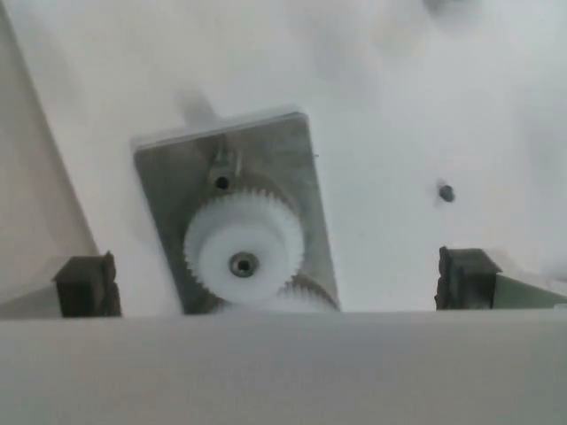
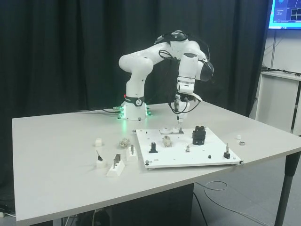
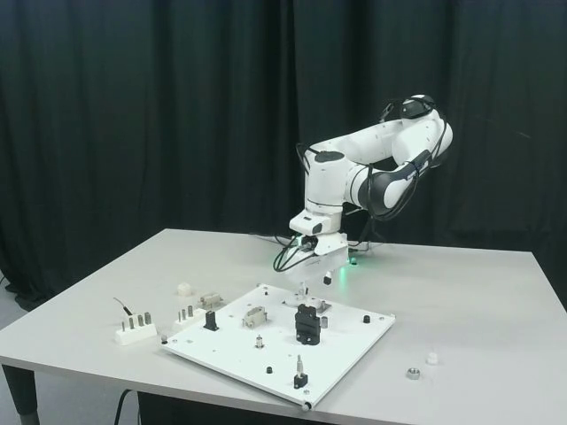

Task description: Pick small gear.

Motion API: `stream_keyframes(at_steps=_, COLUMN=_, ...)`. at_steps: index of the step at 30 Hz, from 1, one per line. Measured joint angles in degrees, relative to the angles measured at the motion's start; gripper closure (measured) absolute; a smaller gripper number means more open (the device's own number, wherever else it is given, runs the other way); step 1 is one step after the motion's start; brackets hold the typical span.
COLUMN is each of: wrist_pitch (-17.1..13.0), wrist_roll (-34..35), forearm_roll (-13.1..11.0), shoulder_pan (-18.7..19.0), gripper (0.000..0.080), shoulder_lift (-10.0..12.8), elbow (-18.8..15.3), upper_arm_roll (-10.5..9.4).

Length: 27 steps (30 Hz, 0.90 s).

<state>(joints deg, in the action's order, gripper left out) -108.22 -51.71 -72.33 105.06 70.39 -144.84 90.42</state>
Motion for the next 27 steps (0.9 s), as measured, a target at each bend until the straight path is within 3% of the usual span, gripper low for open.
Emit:
stream_keyframes(at_steps=14, wrist_pitch=-0.70, wrist_roll=11.77, forearm_roll=-0.11, shoulder_pan=0.54, gripper=0.0003, shoulder_lift=0.00, elbow=1.98, upper_arm_roll=0.03)
stream_keyframes(at_steps=27, wrist_pitch=-1.66, wrist_roll=27.14, forearm_roll=-0.11, shoulder_pan=5.19, gripper=0.0003, shoulder_lift=0.00, elbow=5.96, upper_arm_roll=0.03)
